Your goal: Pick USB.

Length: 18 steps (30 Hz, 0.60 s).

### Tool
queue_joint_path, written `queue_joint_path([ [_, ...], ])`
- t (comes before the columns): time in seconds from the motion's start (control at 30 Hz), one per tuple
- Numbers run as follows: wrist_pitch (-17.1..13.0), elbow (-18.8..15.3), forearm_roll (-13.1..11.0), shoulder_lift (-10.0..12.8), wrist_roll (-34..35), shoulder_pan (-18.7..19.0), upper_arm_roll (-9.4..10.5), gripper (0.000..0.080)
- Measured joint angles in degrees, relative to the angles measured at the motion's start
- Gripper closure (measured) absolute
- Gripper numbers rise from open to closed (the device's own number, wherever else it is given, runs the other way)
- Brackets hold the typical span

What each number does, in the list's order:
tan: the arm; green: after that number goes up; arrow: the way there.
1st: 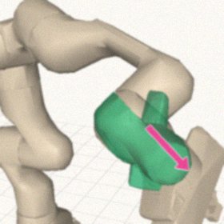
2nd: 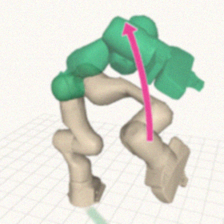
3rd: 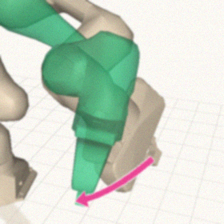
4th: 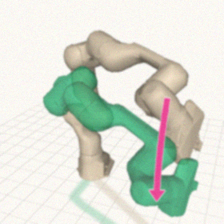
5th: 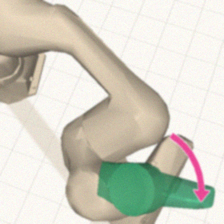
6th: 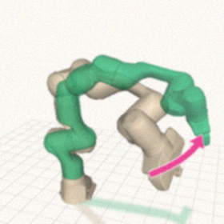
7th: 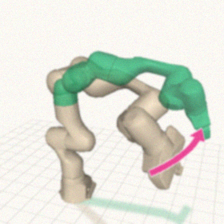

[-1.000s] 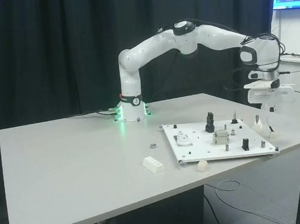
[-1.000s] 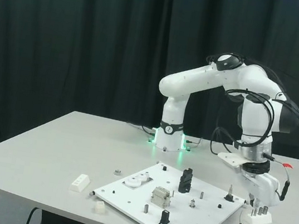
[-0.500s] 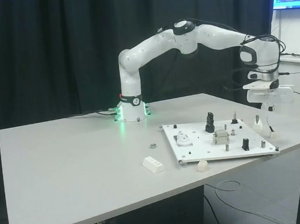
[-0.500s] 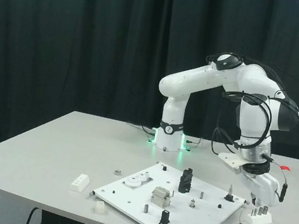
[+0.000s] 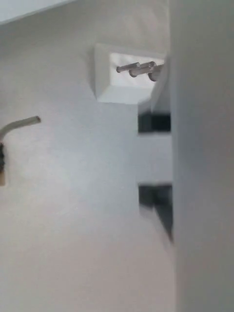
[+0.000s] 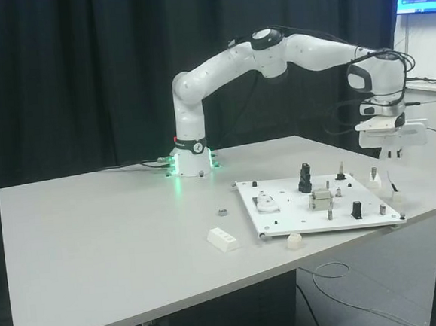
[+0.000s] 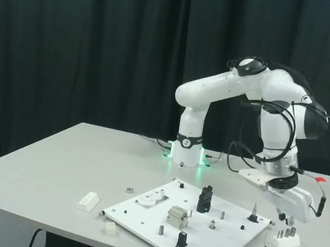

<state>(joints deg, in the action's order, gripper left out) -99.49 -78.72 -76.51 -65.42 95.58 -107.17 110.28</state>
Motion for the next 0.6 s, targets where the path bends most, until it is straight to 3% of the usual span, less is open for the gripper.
queue_joint_path([
  [0.07,0.00,0.00,0.01,0.02,-0.03,0.03,-0.59,0.0801],
  [0.1,0.00,0.00,0.03,0.02,-0.17,0.04,-0.89,0.0514],
  [0.3,0.00,-0.17,0.44,0.03,-2.96,0.21,-3.13,0.0514],
  [0.33,0.00,-0.27,0.48,0.03,-2.97,0.25,-3.53,0.0210],
  [0.37,0.00,-0.38,0.49,0.03,-2.96,0.28,-3.87,0.0210],
  [0.4,0.00,-0.53,0.49,0.03,-2.95,0.32,-4.21,0.0065],
  [0.53,0.00,-1.19,0.59,0.04,-2.21,0.43,-5.22,0.0065],
  [0.57,-0.03,-1.36,0.64,0.03,-1.86,0.45,-5.40,0.0016],
  [0.6,-0.09,-1.55,0.67,0.04,-1.57,0.47,-5.54,0.0016],
])
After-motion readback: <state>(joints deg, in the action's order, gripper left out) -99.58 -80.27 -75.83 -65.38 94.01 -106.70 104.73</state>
